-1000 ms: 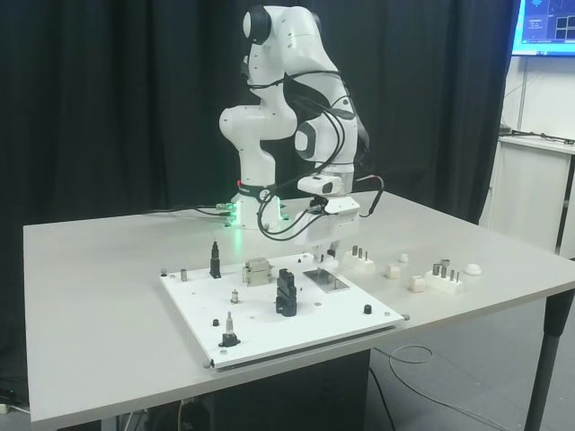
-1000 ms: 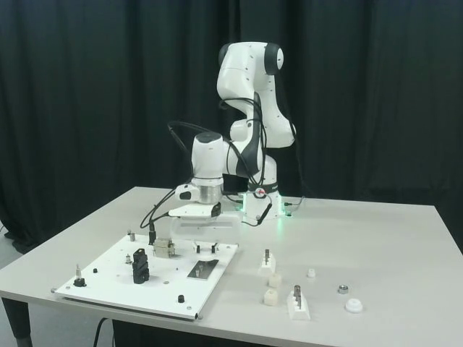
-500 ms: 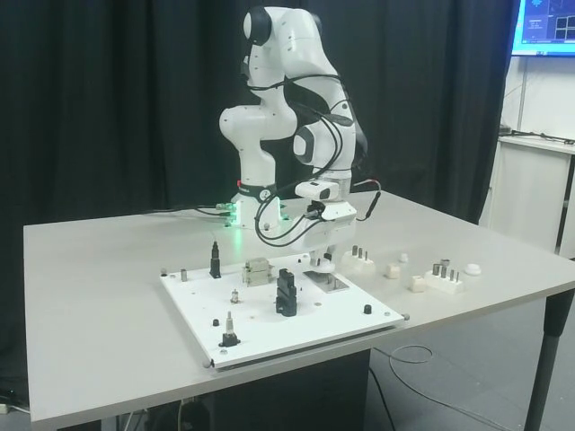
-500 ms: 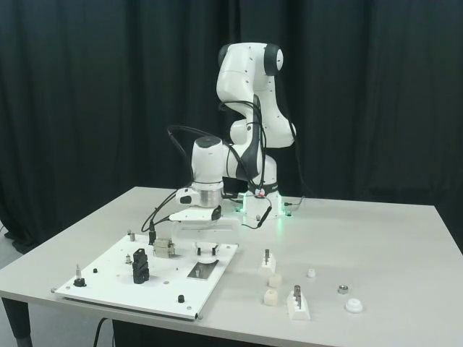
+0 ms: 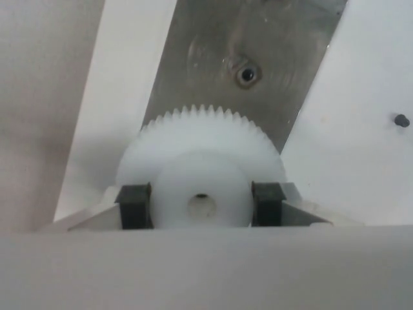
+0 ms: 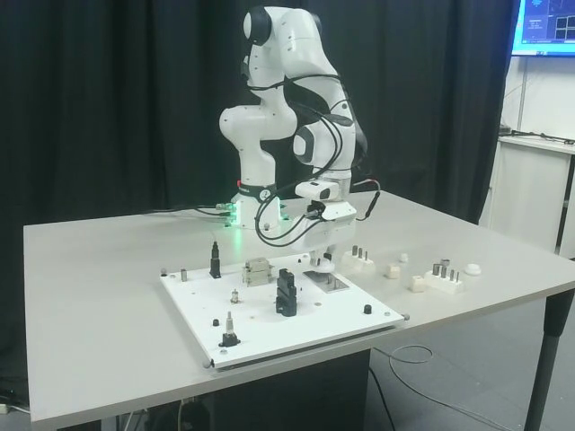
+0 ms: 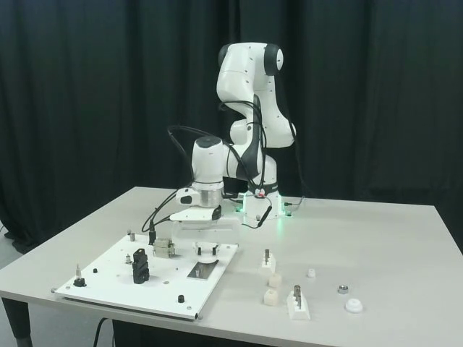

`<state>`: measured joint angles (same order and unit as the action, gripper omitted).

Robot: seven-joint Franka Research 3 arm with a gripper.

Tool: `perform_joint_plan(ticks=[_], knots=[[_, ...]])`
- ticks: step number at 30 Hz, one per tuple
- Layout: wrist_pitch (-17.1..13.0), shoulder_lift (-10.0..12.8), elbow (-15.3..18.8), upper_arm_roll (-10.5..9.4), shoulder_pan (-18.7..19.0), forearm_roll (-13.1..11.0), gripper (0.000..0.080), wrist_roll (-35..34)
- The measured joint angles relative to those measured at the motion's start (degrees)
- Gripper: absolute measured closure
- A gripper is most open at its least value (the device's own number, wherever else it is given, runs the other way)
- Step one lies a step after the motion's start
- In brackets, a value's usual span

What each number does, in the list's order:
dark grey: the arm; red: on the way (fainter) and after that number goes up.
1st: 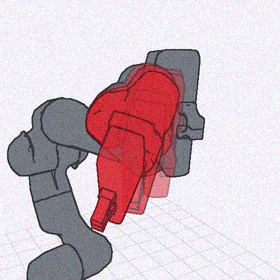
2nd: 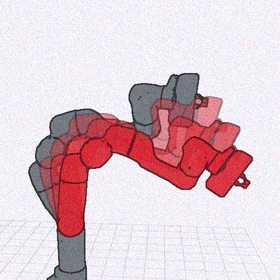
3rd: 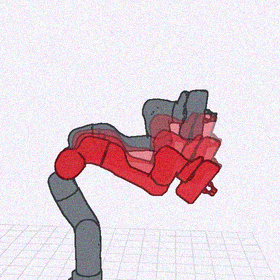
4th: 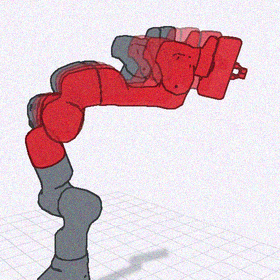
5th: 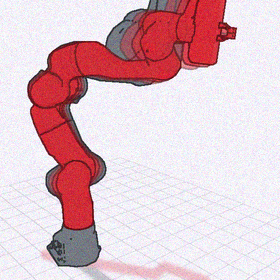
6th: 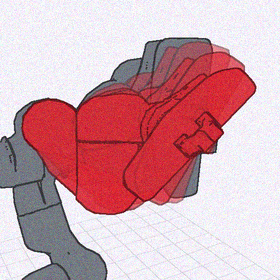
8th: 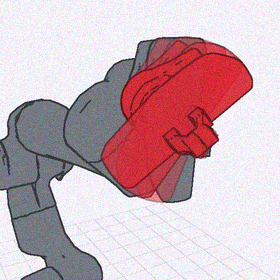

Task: Insert large gear.

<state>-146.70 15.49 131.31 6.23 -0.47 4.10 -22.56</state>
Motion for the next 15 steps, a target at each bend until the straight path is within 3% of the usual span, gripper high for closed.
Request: perform_joint_plan(ticks=[15], knots=[[0.12,-0.39,0.69,0.22,0.0,0.0,0.0472,0.0]])
